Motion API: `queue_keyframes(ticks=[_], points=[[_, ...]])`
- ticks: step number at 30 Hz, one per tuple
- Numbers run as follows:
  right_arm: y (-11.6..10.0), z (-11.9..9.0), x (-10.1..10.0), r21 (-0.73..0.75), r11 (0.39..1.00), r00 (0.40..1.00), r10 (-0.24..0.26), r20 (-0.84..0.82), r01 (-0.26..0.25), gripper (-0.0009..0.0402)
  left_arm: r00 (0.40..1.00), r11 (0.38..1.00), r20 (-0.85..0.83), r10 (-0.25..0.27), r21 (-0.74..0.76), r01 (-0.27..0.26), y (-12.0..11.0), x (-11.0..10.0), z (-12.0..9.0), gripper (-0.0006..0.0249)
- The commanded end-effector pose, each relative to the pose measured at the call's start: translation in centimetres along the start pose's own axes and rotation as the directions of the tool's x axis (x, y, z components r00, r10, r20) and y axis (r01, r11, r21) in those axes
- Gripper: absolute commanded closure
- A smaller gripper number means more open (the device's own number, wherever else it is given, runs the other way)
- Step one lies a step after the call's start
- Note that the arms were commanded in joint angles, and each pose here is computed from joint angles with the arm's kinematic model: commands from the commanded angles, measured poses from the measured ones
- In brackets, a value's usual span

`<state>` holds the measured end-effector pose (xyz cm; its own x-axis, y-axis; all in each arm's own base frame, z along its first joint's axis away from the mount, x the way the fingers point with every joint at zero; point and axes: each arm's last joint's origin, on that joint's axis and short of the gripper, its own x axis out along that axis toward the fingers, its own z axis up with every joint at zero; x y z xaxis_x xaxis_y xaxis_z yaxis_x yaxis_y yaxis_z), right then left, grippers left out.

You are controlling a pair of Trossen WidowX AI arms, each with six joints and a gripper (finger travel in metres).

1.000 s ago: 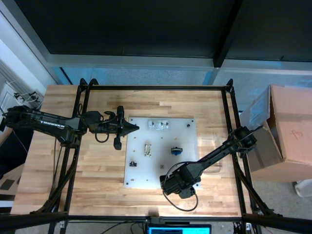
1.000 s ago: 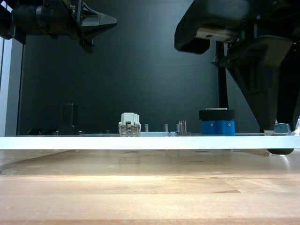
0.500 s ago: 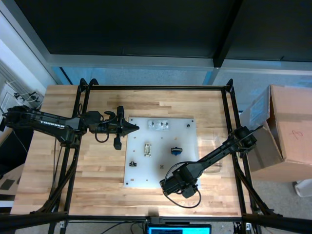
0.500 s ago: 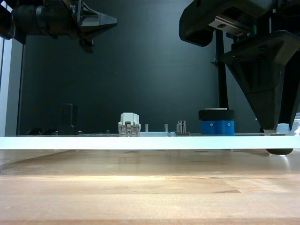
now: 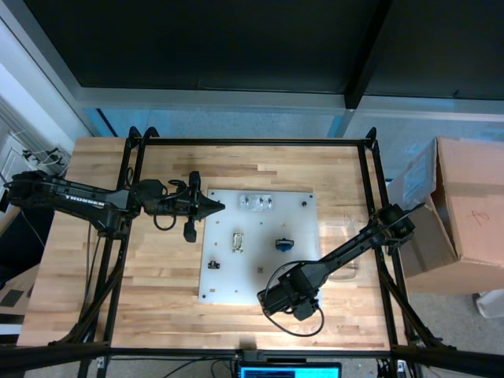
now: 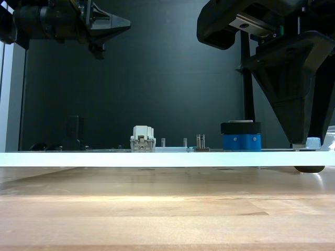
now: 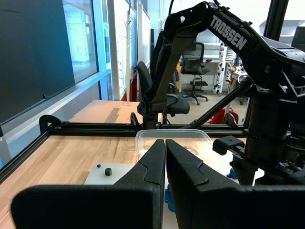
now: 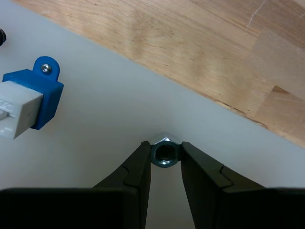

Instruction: Unfasten the M12 nut and place it in the container

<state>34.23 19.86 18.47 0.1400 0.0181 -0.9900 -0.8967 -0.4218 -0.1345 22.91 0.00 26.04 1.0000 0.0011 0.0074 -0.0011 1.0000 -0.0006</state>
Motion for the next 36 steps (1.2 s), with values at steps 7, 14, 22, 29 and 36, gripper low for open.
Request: queue_keyframes(ticks=[7,14,22,29,36], points=[[0.1,0.0,-0.1,0.006,1.000,1.000,0.004,-0.006,-0.004,0.0389,1.000,1.000,0.001,0.000,0.000,0.000,0.0,0.0,0.0,0.0243],[0.2,-0.1,-0.6,0.015,1.000,1.000,-0.003,-0.005,0.004,0.0314,1.000,1.000,0.001,0.000,0.000,0.000,0.0,0.0,0.0,0.0243],[0.4,-0.2,-1.9,0.101,0.995,1.000,-0.024,-0.003,0.024,0.0251,1.000,1.000,0.001,0.000,0.000,0.000,0.0,0.0,0.0,0.0243],[0.9,-0.3,-4.3,0.352,0.934,0.997,-0.074,0.000,0.069,0.0220,1.000,1.000,0.001,0.000,0.000,0.000,0.0,0.0,0.0,0.0243],[1.4,-0.4,-6.6,0.727,0.682,0.990,-0.141,0.022,0.081,0.0202,1.000,1.000,0.000,0.000,0.000,0.000,0.0,0.0,0.0,0.0243]])
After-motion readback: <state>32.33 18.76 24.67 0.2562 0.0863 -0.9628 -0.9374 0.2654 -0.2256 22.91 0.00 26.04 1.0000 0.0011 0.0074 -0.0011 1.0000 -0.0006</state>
